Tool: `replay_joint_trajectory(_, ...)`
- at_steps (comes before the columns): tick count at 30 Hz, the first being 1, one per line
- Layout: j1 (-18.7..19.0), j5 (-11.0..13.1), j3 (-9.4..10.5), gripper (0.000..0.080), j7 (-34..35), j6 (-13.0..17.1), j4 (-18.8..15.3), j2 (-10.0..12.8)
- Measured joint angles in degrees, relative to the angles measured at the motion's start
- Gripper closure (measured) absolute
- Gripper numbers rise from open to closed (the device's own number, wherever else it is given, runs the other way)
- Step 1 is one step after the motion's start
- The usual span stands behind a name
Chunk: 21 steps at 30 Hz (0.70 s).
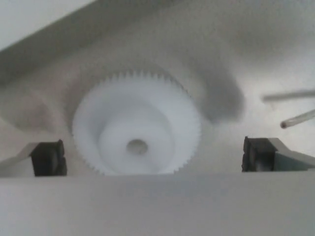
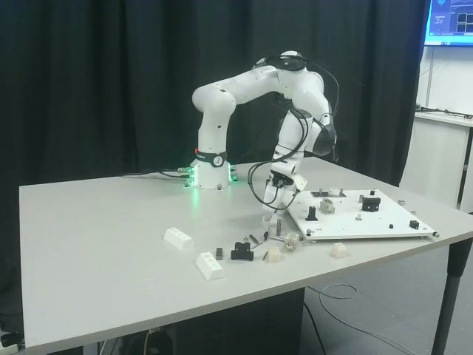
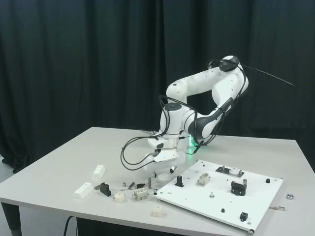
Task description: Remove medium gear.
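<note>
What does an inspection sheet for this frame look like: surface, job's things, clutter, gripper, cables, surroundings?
Surface: grey table, with a white assembly board lying at one end.
Job's things: white gear lies flat on the table beside the board's edge, between the fingers.
Clutter: two white blocks, a black bracket and small loose parts near the board.
Gripper: gripper open, low over the gear, fingers wide either side and not touching it.
Cables: black cable loop hanging from the wrist; cords trailing behind the arm's base.
Surroundings: black curtain; a screen and a white cabinet at the side.
</note>
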Motion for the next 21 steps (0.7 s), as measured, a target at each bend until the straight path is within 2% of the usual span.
replay_joint_trajectory(9,0.83,-1.48,-2.14,0.0003,0.0,-1.94,0.01,0.0)
replay_joint_trajectory(21,1.62,-1.92,-3.41,0.0003,0.11,-2.56,0.01,0.0)
